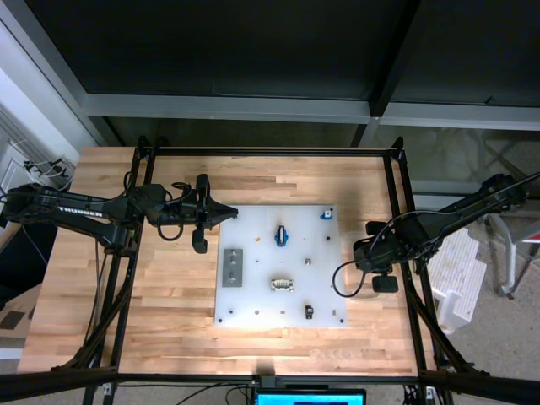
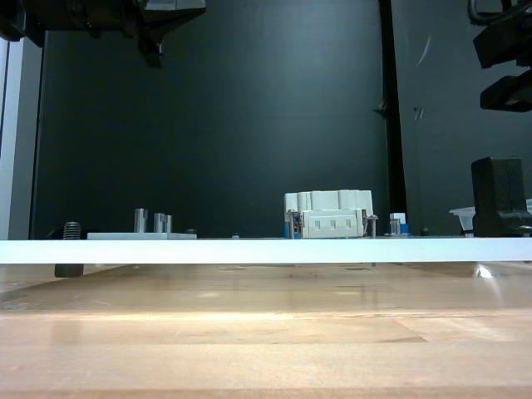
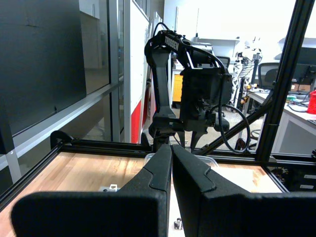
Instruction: Pick the 16mm bar and install on taskboard
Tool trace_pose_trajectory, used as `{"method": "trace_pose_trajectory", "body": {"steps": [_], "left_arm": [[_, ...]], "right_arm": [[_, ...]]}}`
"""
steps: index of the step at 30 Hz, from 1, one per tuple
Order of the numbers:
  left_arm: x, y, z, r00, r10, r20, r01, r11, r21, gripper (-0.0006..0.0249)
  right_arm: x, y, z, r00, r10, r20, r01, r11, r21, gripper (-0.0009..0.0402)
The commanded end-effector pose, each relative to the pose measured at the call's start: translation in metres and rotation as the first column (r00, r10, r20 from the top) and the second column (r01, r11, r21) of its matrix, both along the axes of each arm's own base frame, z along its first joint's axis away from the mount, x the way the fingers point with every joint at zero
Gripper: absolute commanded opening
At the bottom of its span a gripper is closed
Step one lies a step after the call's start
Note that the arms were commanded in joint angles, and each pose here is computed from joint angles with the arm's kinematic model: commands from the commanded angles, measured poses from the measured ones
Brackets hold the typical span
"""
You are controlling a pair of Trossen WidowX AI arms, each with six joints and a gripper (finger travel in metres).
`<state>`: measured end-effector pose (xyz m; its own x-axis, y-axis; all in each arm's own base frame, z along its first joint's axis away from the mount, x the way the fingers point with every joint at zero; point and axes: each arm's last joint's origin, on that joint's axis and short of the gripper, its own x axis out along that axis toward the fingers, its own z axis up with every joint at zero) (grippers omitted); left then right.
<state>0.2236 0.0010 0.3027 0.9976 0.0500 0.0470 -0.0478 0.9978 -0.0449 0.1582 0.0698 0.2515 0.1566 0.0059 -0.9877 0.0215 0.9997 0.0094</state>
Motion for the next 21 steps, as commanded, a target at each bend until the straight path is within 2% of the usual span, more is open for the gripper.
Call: {"method": "trace_pose_trajectory", "body": {"steps": [1, 11, 21], "left_arm": [[0.0, 0.0, 0.0, 1.0, 0.0, 0.0, 0.0, 1.0, 0.0, 0.0], [0.0, 0.0, 0.0, 1.0, 0.0, 0.0, 0.0, 1.0, 0.0, 0.0], [0.0, 0.0, 0.0, 1.0, 0.0, 0.0, 0.0, 1.0, 0.0, 0.0]], "right_arm": [[0.003, 0.002, 0.001, 0.999, -0.048, -0.001, 0.048, 0.999, 0.009, 0.0], [0.019, 0.014, 0.012, 0.995, -0.101, -0.002, 0.101, 0.995, 0.017, 0.0], [0.042, 0.036, 0.014, 0.998, -0.057, -0.006, 0.057, 0.998, 0.016, 0.0]]}}
